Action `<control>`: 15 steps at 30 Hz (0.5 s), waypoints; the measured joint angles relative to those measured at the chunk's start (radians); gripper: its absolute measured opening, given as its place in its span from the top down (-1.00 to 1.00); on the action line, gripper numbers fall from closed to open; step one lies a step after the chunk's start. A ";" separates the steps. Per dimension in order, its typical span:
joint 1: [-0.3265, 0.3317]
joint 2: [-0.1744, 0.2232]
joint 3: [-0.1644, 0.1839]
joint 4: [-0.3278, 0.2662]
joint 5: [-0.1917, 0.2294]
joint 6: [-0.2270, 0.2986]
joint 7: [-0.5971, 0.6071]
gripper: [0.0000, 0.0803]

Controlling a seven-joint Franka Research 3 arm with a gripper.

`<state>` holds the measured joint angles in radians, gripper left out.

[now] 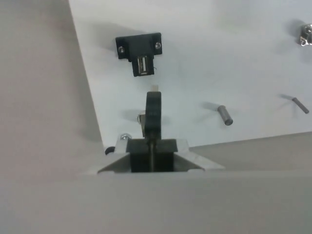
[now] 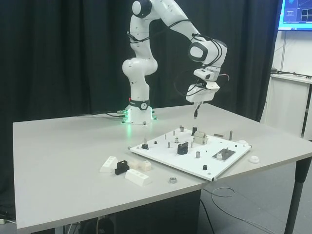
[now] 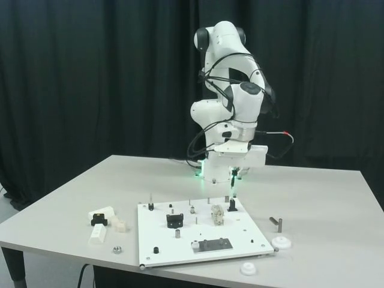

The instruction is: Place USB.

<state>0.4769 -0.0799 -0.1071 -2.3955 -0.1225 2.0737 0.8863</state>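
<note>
My gripper (image 1: 152, 146) is shut on a black USB plug (image 1: 153, 111), whose metal tip points at a black USB socket (image 1: 140, 50) screwed onto the white board (image 1: 219, 58). The tip is a short way from the socket's opening and not inside it. From the first room view, the gripper (image 2: 197, 106) hangs above the board's far side with the plug (image 2: 196, 115) over the socket (image 2: 194, 130). In the second room view the plug (image 3: 233, 189) is held upright just above the socket (image 3: 231, 206).
The board (image 2: 161, 156) carries several pegs and small fixtures, among them a grey peg (image 1: 224, 115) beside the plug. White blocks (image 2: 138, 177), a black piece (image 2: 122, 167) and a nut (image 2: 172, 180) lie left of the board. White discs (image 3: 281, 242) lie to its right.
</note>
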 joint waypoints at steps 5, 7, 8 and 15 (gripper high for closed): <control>0.000 -0.012 0.003 0.000 0.000 -0.005 0.006 0.95; 0.000 -0.014 0.003 0.000 0.000 -0.005 0.006 0.95; 0.000 -0.015 0.004 0.000 0.000 -0.005 0.007 0.95; 0.000 -0.016 0.005 0.000 0.000 -0.005 0.012 0.95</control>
<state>0.4773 -0.0955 -0.1024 -2.3955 -0.1223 2.0687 0.8981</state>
